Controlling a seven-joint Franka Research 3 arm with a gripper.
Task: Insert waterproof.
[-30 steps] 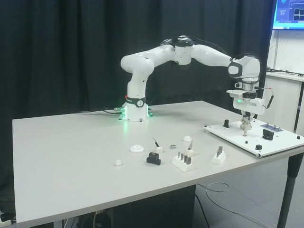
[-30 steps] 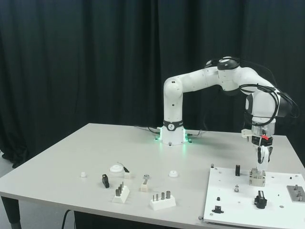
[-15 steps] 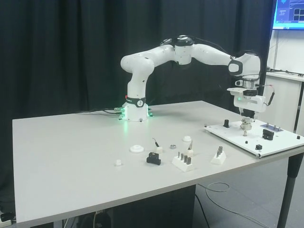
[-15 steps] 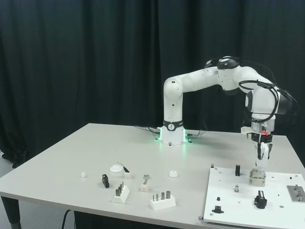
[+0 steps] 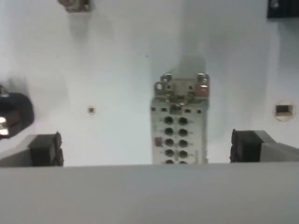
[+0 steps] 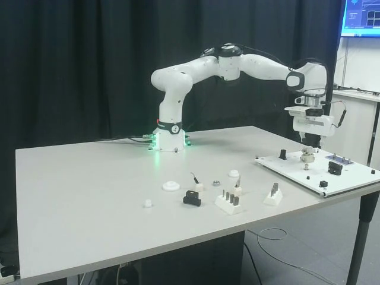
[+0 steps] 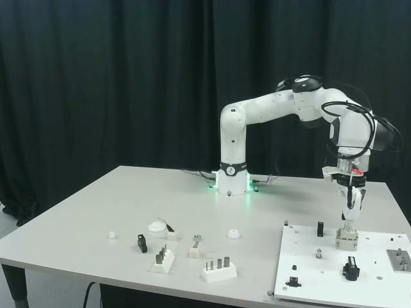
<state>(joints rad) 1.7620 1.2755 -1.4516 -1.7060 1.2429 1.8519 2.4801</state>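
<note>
Wrist view: the grey metal multi-pin waterproof connector stands on the flat white assembly board, directly below me, with 2 columns of dark round holes on its face and a latch at one end.
Connector from the room: it sits upright on the board, just under my fingertips in the second room view, not touching them.
My gripper: raised above the connector, holding nothing; my 2 black fingers are spread apart, 1 on each side of the connector in the wrist view, well clear of it.
Board neighbours: a small black upright block stands beside the connector, and a black clip lies nearer the board's front edge.
Grey table: it carries the board at one end and, well apart from it, a white block holding 3 grey pegs, a second white peg block, a white disc and a small black part.
My white arm: arches from its green-lit base across to the board.
</note>
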